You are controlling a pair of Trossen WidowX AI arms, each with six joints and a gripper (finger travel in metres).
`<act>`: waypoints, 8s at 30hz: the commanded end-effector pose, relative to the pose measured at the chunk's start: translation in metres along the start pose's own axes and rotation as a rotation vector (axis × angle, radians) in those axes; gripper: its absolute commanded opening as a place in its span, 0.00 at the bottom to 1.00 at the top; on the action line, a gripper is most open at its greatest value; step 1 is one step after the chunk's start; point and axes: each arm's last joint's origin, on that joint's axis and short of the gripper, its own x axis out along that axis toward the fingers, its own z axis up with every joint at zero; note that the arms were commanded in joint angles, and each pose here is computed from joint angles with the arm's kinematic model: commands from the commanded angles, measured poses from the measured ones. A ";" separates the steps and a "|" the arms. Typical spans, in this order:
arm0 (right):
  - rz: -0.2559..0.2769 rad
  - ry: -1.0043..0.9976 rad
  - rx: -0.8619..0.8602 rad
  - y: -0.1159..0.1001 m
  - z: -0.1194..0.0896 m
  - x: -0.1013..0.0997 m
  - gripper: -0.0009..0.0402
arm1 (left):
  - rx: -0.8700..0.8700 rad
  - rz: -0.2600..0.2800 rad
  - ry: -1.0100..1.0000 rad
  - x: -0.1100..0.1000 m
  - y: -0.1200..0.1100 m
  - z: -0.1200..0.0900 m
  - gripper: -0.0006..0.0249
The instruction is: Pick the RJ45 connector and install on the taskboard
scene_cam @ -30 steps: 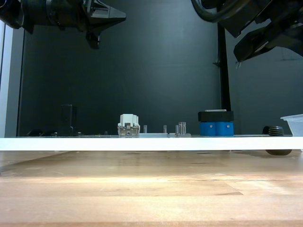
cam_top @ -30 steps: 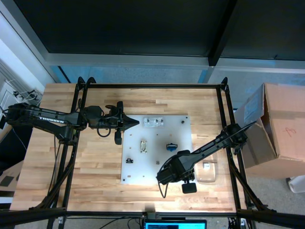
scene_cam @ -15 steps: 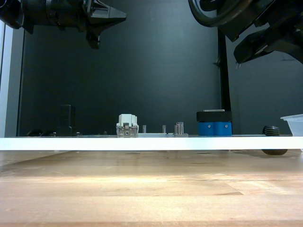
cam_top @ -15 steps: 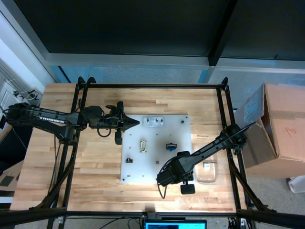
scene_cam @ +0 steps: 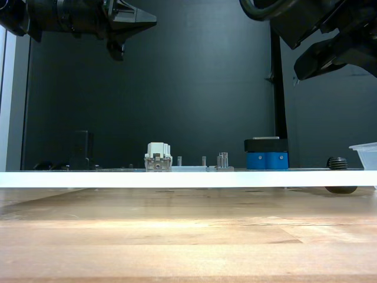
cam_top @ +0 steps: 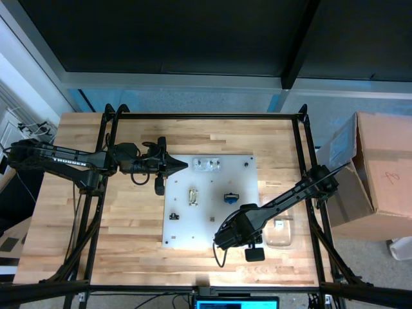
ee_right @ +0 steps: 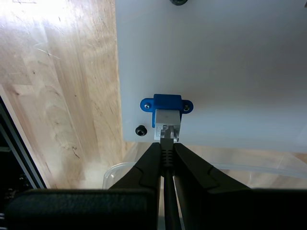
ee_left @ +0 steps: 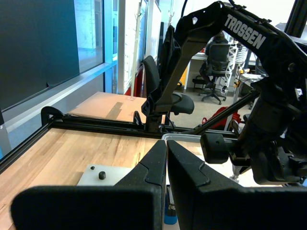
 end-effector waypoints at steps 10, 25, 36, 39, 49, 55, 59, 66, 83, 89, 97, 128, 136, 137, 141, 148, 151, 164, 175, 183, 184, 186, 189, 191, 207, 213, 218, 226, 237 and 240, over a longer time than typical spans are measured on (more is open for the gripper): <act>0.001 -0.017 -0.013 0.001 0.003 0.005 0.02 | 0.000 0.000 0.000 0.000 0.000 0.000 0.03; 0.008 -0.056 -0.014 -0.001 -0.002 -0.007 0.16 | 0.000 0.000 0.000 0.000 0.000 0.000 0.03; 0.024 -0.095 -0.003 -0.002 -0.010 -0.020 0.25 | 0.001 0.000 0.005 0.000 0.000 -0.001 0.03; 0.032 -0.112 0.006 -0.003 -0.015 -0.027 0.28 | 0.001 -0.001 0.009 0.000 0.000 -0.001 0.03; 0.024 -0.293 0.024 -0.011 -0.050 -0.072 0.35 | 0.001 0.001 0.023 0.000 0.000 -0.002 0.03; -0.016 -0.489 0.027 -0.023 -0.077 -0.098 0.33 | 0.001 0.001 0.024 0.000 0.000 -0.002 0.03; 0.008 -0.627 0.027 -0.035 -0.094 -0.104 0.30 | 0.001 0.000 0.023 0.000 0.000 -0.002 0.03; 0.023 -0.849 0.055 -0.067 -0.118 -0.094 0.20 | 0.001 -0.001 0.023 0.000 0.000 -0.002 0.03; 0.025 -1.589 0.082 -0.153 -0.151 -0.082 0.02 | 0.001 -0.001 0.023 0.000 0.000 -0.002 0.03; 0.053 -1.756 0.060 -0.175 -0.156 -0.076 0.02 | 0.001 -0.001 0.023 0.000 0.000 -0.002 0.03; 0.048 -1.846 0.075 -0.190 -0.153 -0.056 0.02 | 0.001 -0.001 0.023 0.000 0.000 -0.002 0.03; 0.039 -1.886 0.075 -0.190 -0.152 -0.041 0.02 | 0.001 -0.001 0.023 0.000 0.000 -0.002 0.03; 0.039 -1.886 0.074 -0.190 -0.152 -0.041 0.02 | 0.001 -0.001 0.023 0.000 0.000 -0.002 0.03; 0.039 -1.886 0.074 -0.190 -0.152 -0.041 0.02 | 0.001 -0.001 0.023 0.000 0.000 -0.002 0.03; 0.039 -1.886 0.074 -0.190 -0.152 -0.041 0.02 | 0.001 -0.001 0.023 0.000 0.000 -0.002 0.03; 0.039 -1.885 0.074 -0.190 -0.152 -0.041 0.02 | 0.001 -0.001 0.023 0.000 0.000 -0.002 0.03; 0.039 -1.885 0.074 -0.190 -0.152 -0.041 0.02 | 0.001 -0.001 0.023 0.000 0.000 -0.002 0.03; 0.039 -1.885 0.074 -0.190 -0.152 -0.041 0.02 | 0.001 -0.001 0.023 0.000 0.000 -0.002 0.03; 0.039 -1.885 0.074 -0.190 -0.152 -0.041 0.02 | 0.001 -0.002 0.023 0.000 0.000 -0.002 0.03; 0.039 -1.885 0.074 -0.190 -0.152 -0.041 0.02 | 0.001 -0.001 0.023 0.000 0.000 -0.002 0.03; 0.039 -1.885 0.074 -0.190 -0.152 -0.041 0.02 | 0.001 -0.001 0.023 0.000 0.000 -0.002 0.03; 0.039 -1.885 0.074 -0.190 -0.152 -0.041 0.02 | 0.001 -0.001 0.023 0.000 0.000 -0.002 0.03; 0.039 -1.885 0.074 -0.190 -0.152 -0.041 0.02 | 0.001 -0.002 0.023 0.000 0.000 -0.002 0.03; 0.039 -1.885 0.074 -0.190 -0.152 -0.041 0.02 | 0.001 -0.001 0.023 0.000 0.000 -0.002 0.03; 0.039 -1.885 0.074 -0.190 -0.152 -0.041 0.02 | 0.001 -0.001 0.023 0.000 0.000 -0.002 0.03; 0.039 -1.885 0.074 -0.190 -0.152 -0.041 0.02 | 0.001 -0.001 0.023 0.000 0.000 -0.002 0.03; 0.039 -1.885 0.074 -0.190 -0.152 -0.041 0.02 | 0.001 -0.001 0.023 0.000 0.000 -0.002 0.03; 0.039 -1.885 0.074 -0.190 -0.152 -0.041 0.02 | 0.001 -0.001 0.023 0.000 0.000 -0.002 0.03; 0.039 -1.885 0.074 -0.190 -0.152 -0.041 0.02 | 0.001 -0.001 0.023 0.000 0.000 -0.002 0.03; 0.039 -1.885 0.074 -0.190 -0.152 -0.041 0.02 | 0.001 -0.001 0.023 0.000 0.000 -0.002 0.03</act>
